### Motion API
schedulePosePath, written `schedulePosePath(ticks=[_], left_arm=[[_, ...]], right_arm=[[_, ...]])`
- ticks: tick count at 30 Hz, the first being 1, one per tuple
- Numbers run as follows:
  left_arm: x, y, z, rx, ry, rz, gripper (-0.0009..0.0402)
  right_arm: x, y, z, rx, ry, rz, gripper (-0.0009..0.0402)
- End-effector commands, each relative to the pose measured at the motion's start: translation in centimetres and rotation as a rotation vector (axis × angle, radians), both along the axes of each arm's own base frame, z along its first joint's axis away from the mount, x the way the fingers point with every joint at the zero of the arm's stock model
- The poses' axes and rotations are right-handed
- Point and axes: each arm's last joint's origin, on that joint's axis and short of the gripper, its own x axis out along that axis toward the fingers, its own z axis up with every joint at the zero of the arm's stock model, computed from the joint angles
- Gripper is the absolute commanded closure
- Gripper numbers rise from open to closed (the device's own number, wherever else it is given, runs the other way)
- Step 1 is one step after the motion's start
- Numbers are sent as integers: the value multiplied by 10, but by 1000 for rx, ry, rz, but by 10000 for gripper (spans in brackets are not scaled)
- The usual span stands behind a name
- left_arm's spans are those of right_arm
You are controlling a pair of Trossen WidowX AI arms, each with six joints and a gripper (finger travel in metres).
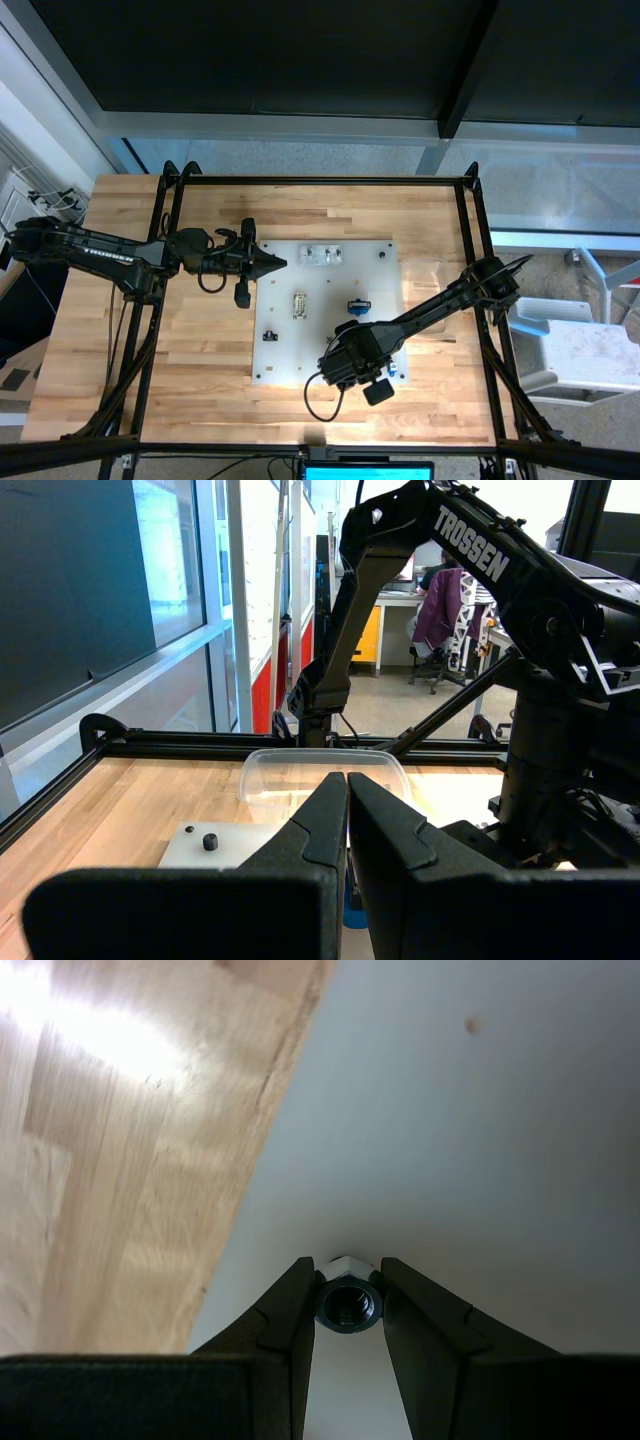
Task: Unfasten the M12 fastener and place in the container
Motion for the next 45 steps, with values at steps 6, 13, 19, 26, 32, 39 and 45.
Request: schedulePosePath(ticks=[6,13,19,26,32,39,45], left_arm=[[0,0,0,0,0,0,393],[0,0,0,0,0,0,393],[0,0,0,0,0,0,393],[0,0,0,0,0,0,393],[0,0,0,0,0,0,393],[0,0,0,0,0,0,393],[0,0,0,0,0,0,393]], right_arm=[[-1,-1,6,-7,-30,204,354],[-4,-2,17,2,-57,214,354],[-11,-7,41,22,-102,161,354],[-16,-29,66,58,-99,-153,354],[-22,-39,75,57,-91,-203,354],[-38,-64,71,35,-68,-218,354],[-64,-96,67,21,-48,-287,354]])
